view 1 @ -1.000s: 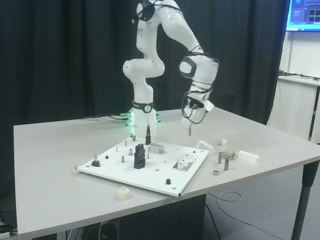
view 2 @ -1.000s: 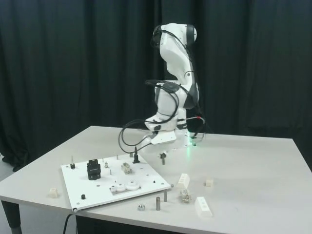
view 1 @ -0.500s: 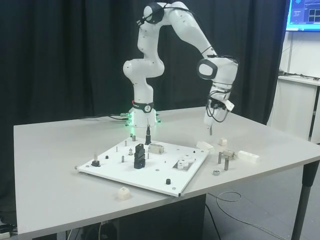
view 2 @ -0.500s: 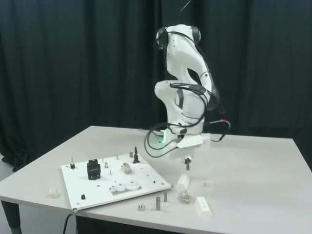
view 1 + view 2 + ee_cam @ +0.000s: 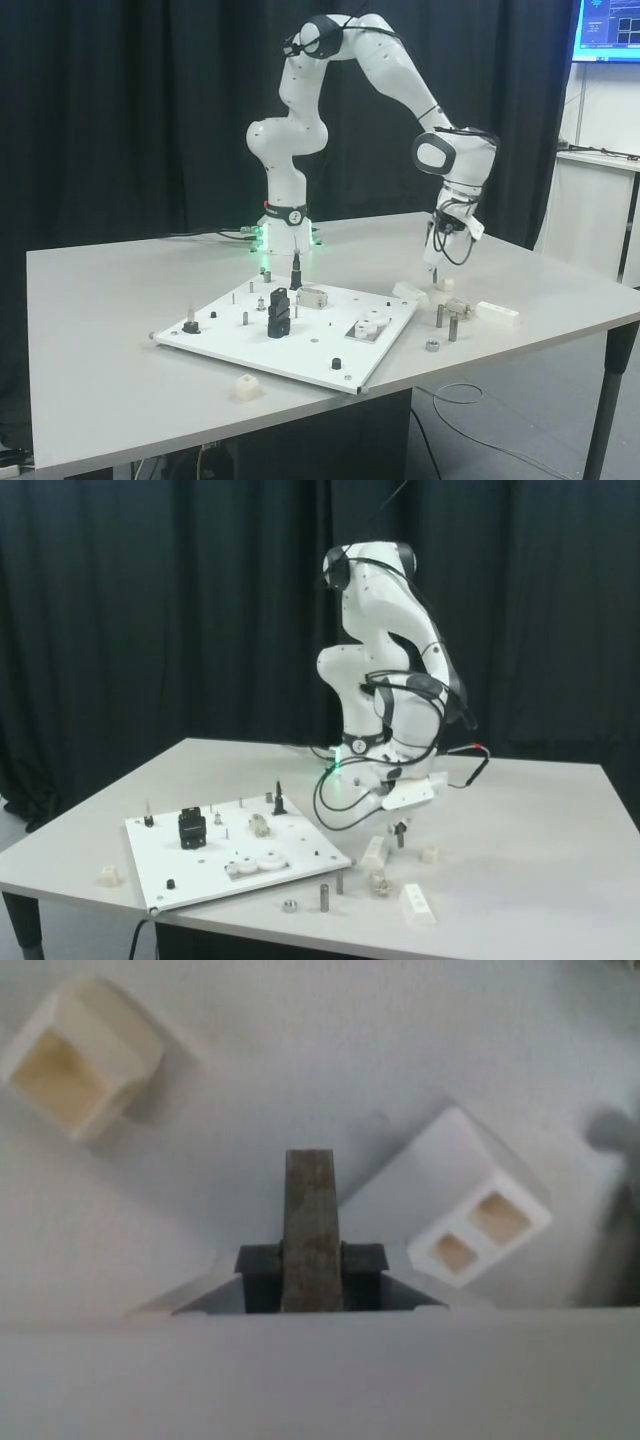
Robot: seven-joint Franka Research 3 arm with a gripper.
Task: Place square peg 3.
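Claw: I read it as closed on a dark square peg, the two fingers pressed tight against the peg's sides, the peg's free end pointing down at the surface. In the first room view the claw hangs just above the surface, off the board, and does not touch anything below it. In the second room view it sits low in the same way.

White two-hole block: seen in the wrist view, near the peg tip at about 3 o'clock, apart from it, two square sockets facing up. In the first room view a white block lies just beside the claw at about 8 o'clock; I cannot tell for certain that it is the same one.

Small hollow cube: in the wrist view at about 10 o'clock from the peg, well apart, open face up.

Long white block: on the surface at 4 o'clock from the claw.

Grey metal fitting and upright pin: near the surface's edge, at 5 to 6 o'clock from the claw.

White board: at 8 o'clock from the claw, well apart, carrying a black block and small pegs.

Small white cube: in front of the board, near the surface's edge.

Arm: white, reaching over from its base behind the board.
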